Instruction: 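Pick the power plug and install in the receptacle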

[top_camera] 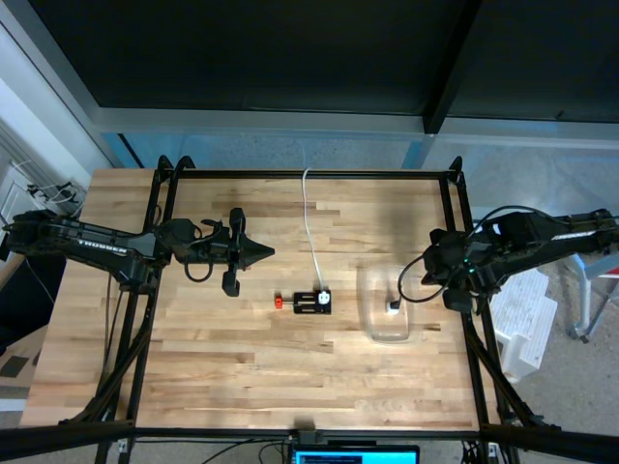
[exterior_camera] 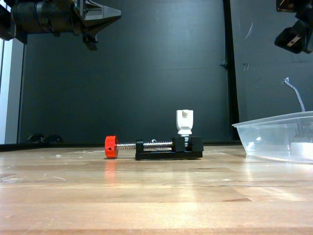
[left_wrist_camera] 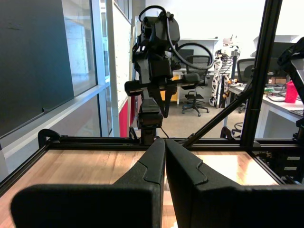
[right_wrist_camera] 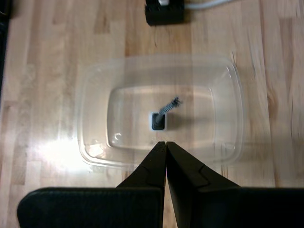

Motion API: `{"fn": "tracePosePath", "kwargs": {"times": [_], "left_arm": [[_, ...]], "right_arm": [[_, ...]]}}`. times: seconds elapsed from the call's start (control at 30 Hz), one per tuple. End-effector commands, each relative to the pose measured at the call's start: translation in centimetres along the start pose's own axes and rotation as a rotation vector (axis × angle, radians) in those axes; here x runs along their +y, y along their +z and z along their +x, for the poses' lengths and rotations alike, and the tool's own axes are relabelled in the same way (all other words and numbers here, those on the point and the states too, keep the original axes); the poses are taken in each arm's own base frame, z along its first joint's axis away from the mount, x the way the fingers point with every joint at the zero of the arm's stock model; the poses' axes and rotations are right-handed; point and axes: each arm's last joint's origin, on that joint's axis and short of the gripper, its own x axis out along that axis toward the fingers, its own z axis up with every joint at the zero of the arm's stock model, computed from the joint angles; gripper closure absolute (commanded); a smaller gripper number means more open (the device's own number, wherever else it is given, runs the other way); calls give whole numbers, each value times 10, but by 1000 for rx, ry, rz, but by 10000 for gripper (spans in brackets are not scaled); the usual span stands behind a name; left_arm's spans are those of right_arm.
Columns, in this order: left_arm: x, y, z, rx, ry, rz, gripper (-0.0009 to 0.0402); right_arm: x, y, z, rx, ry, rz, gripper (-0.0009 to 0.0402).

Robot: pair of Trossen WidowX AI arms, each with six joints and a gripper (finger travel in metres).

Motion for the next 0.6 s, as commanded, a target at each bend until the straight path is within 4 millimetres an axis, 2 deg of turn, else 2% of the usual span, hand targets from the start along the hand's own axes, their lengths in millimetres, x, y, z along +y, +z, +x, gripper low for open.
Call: {"fn": "tracePosePath", "kwargs": {"times": [0.03, 0.13, 0.27, 0.43, 0.6], "left_arm": [[0, 0, 0, 0, 0, 0, 393], [0, 0, 0, 0, 0, 0, 393], [0, 0, 0, 0, 0, 0, 393], [0, 0, 0, 0, 0, 0, 393], [0, 0, 0, -1, 0, 0, 393]], "right_arm": [[0, 0, 10, 49, -11, 1, 383], [0, 1, 21, 94, -25, 6, 353], [0, 3, 31, 128, -85, 18, 295], [4, 10, 46, 133, -81, 22, 227], [3, 7, 61, 156, -87, 33, 187]]}}
